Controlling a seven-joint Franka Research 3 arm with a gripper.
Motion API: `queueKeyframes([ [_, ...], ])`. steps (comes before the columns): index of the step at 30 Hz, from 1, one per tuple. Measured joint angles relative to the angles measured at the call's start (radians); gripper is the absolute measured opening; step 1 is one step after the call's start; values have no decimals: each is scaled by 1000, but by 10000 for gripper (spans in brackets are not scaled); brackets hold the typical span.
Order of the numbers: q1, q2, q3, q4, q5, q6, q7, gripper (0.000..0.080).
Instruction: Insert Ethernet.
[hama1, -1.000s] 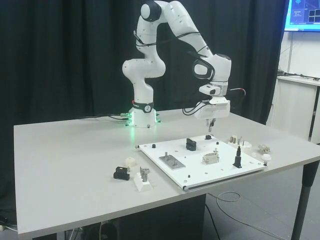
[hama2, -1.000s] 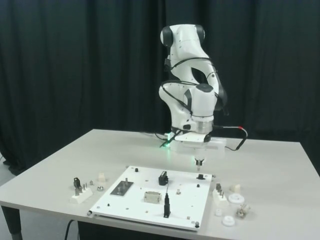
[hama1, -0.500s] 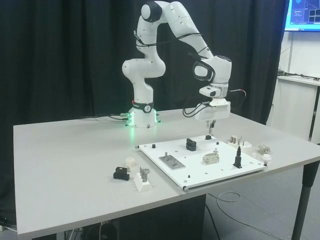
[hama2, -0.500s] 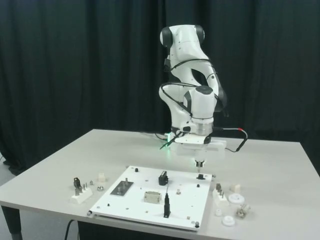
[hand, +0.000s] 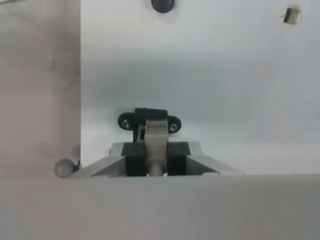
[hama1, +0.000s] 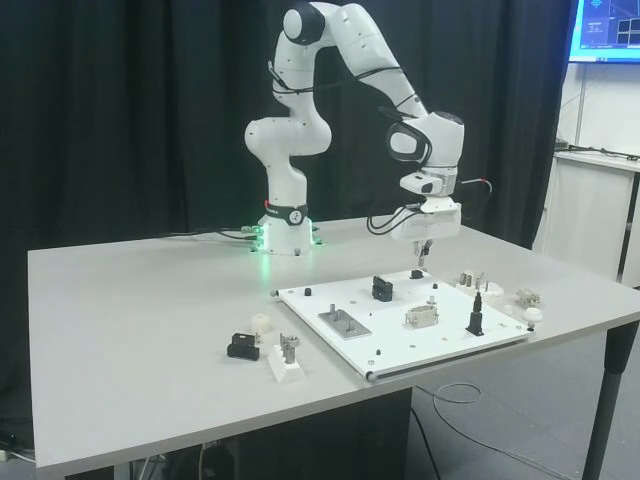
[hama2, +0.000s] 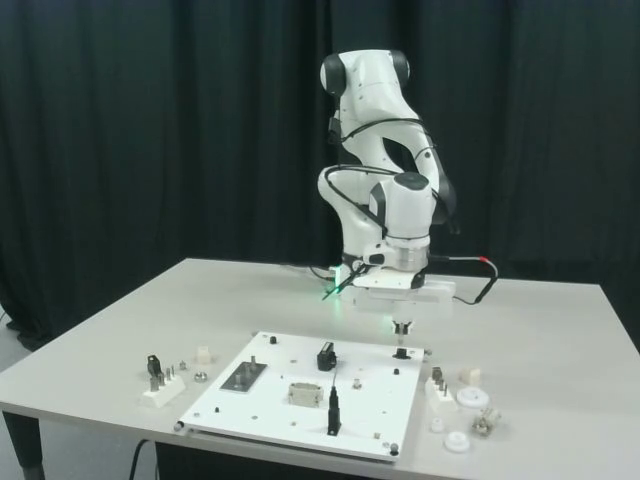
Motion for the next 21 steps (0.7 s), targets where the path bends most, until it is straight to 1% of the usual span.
queueKeyframes([
  [21,-1,0,-2,-20,1,-1,39,84],
])
